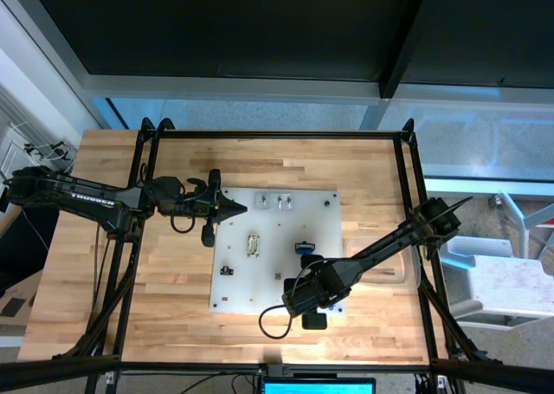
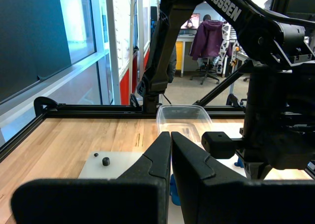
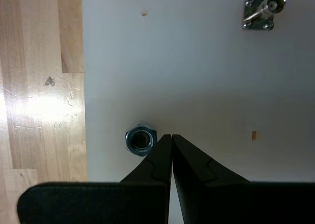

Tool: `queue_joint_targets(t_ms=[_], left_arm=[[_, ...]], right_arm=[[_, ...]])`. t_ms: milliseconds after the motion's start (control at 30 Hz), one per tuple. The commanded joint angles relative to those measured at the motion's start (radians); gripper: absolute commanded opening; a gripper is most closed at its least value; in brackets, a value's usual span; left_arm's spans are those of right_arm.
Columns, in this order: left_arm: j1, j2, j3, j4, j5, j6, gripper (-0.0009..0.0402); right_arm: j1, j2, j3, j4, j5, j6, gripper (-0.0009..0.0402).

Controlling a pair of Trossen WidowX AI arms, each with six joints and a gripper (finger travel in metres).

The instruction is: Pick the M12 fastener and fasten on the M12 threads

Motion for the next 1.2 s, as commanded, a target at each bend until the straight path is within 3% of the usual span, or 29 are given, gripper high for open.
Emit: queue_joint_targets(t_ms=[33,167,200,267,367,400,600,800,900,1067,1200], left_arm=[[0.0,0.0,0.0,0.0,0.0,0.0,0.0],[0.0,0.0,0.0,0.0,0.0,0.0,0.0],[0.0,0.0,0.0,0.0,0.0,0.0,0.0],[0.0,0.0,0.0,0.0,0.0,0.0,0.0],[0.0,0.0,0.0,0.0,0.0,0.0,0.0],[0.0,0.0,0.0,0.001,0.0,0.0,0.0],[0.0,0.0,0.0,0.0,0.0,0.0,0.0],[0.0,0.0,0.0,0.002,0.0,0.0,0.0],[0.0,0.0,0.0,-0.001,0.0,0.0,0.0],[0.0,0.0,0.0,0.0,0.0,0.0,0.0],[0.0,0.0,0.0,0.001,0.0,0.0,0.0]], right_arm=[[0.0,0.001,-0.007,0.005,-0.001,0.002,0.0],[0.001,0.0,-0.007,0.002,-0.004,0.003,0.0],[0.0,0.0,-0.007,0.0,-0.019,0.002,0.0],[0.0,0.0,-0.007,-0.003,-0.1,-0.002,0.0],[0.0,-0.005,-0.002,-0.017,-0.266,-0.016,0.0],[0.0,-0.005,0.002,-0.026,-0.292,-0.019,0.0],[0.0,-0.021,0.004,-0.057,-0.296,-0.019,0.0],[0.0,-0.034,0.006,-0.06,-0.272,-0.016,0.0],[0.0,-0.043,0.012,-0.064,-0.199,-0.005,0.0],[0.0,-0.048,0.015,-0.065,-0.019,0.032,0.0],[0.0,-0.03,0.009,-0.057,0.035,0.06,0.0]])
